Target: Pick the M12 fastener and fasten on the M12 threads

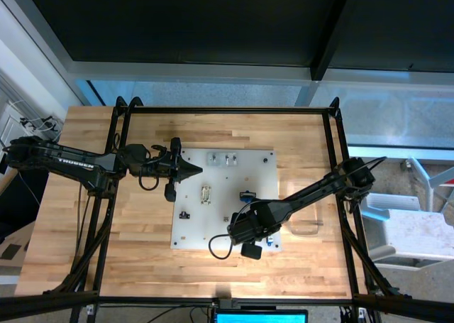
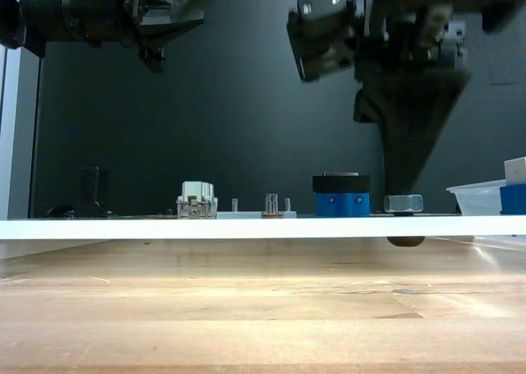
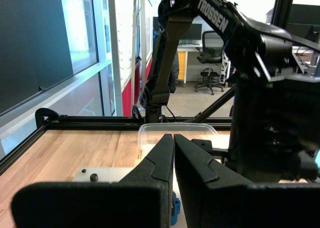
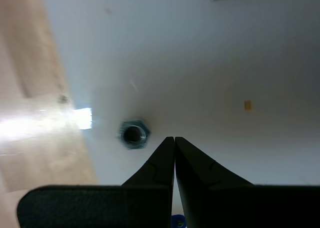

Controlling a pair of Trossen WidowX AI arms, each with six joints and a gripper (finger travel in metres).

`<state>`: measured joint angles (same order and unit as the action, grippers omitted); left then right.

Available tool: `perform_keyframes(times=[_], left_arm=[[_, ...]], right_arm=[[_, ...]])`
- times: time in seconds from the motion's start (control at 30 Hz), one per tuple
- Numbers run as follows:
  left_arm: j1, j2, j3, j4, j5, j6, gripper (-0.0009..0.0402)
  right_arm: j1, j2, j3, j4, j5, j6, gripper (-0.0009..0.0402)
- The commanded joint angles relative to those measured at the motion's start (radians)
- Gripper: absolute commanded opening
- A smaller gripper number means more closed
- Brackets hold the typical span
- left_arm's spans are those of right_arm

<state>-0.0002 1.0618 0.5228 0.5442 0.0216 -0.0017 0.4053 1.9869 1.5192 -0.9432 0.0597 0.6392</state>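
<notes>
M12 nut (image 4: pixel 133 134): small silver-grey hex nut with a dark core, flat on the white board (image 4: pixel 225 62) close to the board's near right edge, where the wooden table (image 1: pixel 106 252) begins. In the low view it sits at board level with no black ribs visible beneath it. Cannot tell whether it is on its stud or merely lying on the board.

Clear tray (image 2: pixel 477 197): off the board's right side, well apart from the nut, so the nut is outside it. A blue and white piece (image 2: pixel 515 197) shows at the tray's position in the low view; cannot tell whether it is inside.

Right gripper (image 4: pixel 174 138): points straight down over the board's near right part, arm reaching in diagonally from the right edge. Fingers (image 4: pixel 162 155) are pressed together with nothing between them. The tips are just beside the nut, a sliver of bare board between.

Left gripper (image 1: pixel 198 170): held high over the board's far left edge, pointing level towards the right, well apart from the nut. Fingers clenched tip to tip, holding nothing.

Also on the board: a blue block with a black cap (image 2: pixel 340 195), left of the nut in the low view
</notes>
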Motion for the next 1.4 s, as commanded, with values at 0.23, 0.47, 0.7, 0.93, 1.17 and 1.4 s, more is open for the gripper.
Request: perform_keyframes(times=[0.23,0.47,0.7,0.93,1.17,1.4], left_arm=[[0.0,0.0,0.0,0.0,0.0,0.0,0.0],[0.0,0.0,0.0,0.0,0.0,0.0,0.0],[0.0,0.0,0.0,0.0,0.0,0.0,0.0],[0.0,0.0,0.0,0.0,0.0,0.0,0.0],[0.0,0.0,0.0,0.0,0.0,0.0,0.0],[0.0,0.0,0.0,0.0,0.0,0.0,0.0]], right_arm=[[0.001,0.018,-0.004,0.037,-0.024,0.01,0.0],[0.001,0.01,0.004,0.035,-0.311,-0.02,0.0],[0.001,-0.005,0.003,0.012,-0.259,-0.014,0.0],[0.0,-0.035,0.006,0.008,-0.178,-0.013,0.0],[0.0,-0.04,-0.006,-0.002,0.026,0.004,0.0],[0.003,0.001,-0.006,0.037,0.001,0.009,0.0]])
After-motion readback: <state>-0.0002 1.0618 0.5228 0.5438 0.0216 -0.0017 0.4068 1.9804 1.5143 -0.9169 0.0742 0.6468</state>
